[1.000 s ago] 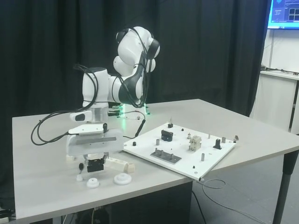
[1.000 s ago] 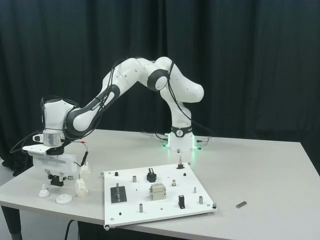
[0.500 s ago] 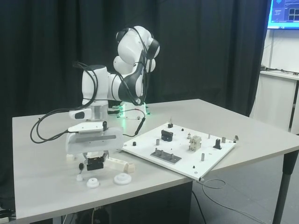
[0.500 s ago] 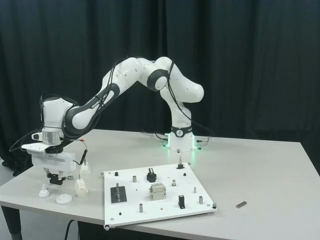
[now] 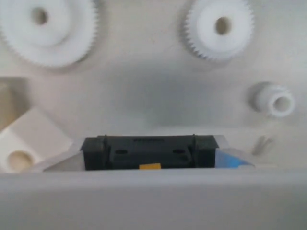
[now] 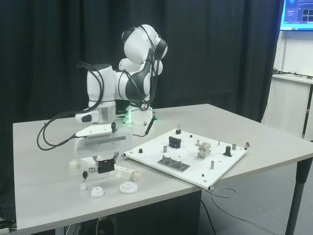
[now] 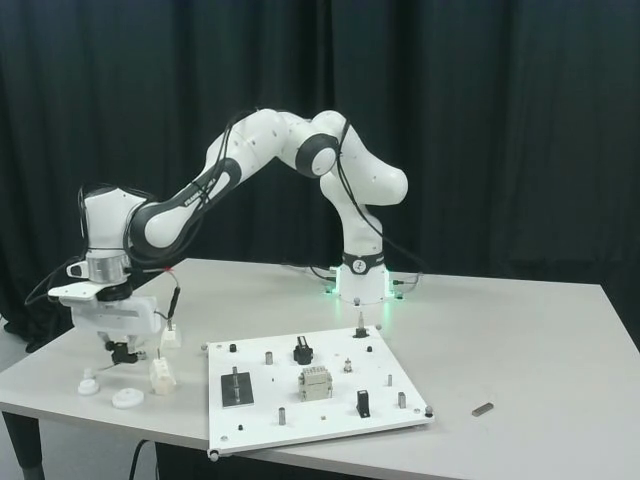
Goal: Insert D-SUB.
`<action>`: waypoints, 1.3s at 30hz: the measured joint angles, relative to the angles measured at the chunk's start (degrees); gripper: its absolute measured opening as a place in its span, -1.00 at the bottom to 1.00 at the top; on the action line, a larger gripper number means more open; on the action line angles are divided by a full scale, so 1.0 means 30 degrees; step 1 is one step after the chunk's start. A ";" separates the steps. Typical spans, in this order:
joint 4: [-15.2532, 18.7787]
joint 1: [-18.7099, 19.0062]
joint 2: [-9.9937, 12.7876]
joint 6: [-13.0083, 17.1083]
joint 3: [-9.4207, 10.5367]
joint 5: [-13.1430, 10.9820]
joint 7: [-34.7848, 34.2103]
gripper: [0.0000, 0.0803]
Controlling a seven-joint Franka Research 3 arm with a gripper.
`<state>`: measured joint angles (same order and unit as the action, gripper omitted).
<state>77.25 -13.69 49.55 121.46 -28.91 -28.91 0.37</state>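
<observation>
My gripper (image 5: 148,157) is shut on a black D-SUB connector (image 5: 148,151), which sits crosswise between the two fingertips. In the first room view the gripper (image 6: 104,165) hangs a little above the table with the connector (image 6: 102,167) in it, left of the white board (image 6: 149,152). In the second room view the gripper (image 7: 122,352) with the connector (image 7: 123,353) is also clear of the table, left of the board (image 7: 262,405). The board carries a black fixture (image 6: 174,142) and a pale multi-pin connector block (image 6: 204,149).
Under the gripper lie two white gears (image 5: 48,28) (image 5: 219,26), a small white bushing (image 5: 273,99) and a white block with a hole (image 5: 24,143). These gears (image 6: 128,186) (image 6: 96,192) lie near the front table edge. A small grey bar (image 7: 483,408) lies right of the board.
The gripper has risen from the table with the black connector in it and shifted slightly towards the board. The gears and white block stayed put.
</observation>
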 joint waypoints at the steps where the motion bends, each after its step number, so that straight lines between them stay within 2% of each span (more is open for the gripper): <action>1: 0.0009 0.0036 -0.0099 -0.0299 -0.0005 0.0000 -0.0141 -0.05; 9: 0.0353 0.0570 -0.1057 -0.2632 -0.0153 0.0000 -0.1847 -0.05; 18: 0.1596 0.2029 -0.2382 -0.4457 -0.0997 0.0000 -0.3285 -0.05; 26: 0.3461 0.3773 -0.3776 -0.5102 -0.1949 0.0024 -0.4534 -0.05; 39: 0.7423 0.6483 -0.6630 -0.5017 -0.2839 0.0615 -0.7144 -0.05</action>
<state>99.52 5.76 29.66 106.40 -37.42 -27.06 -21.06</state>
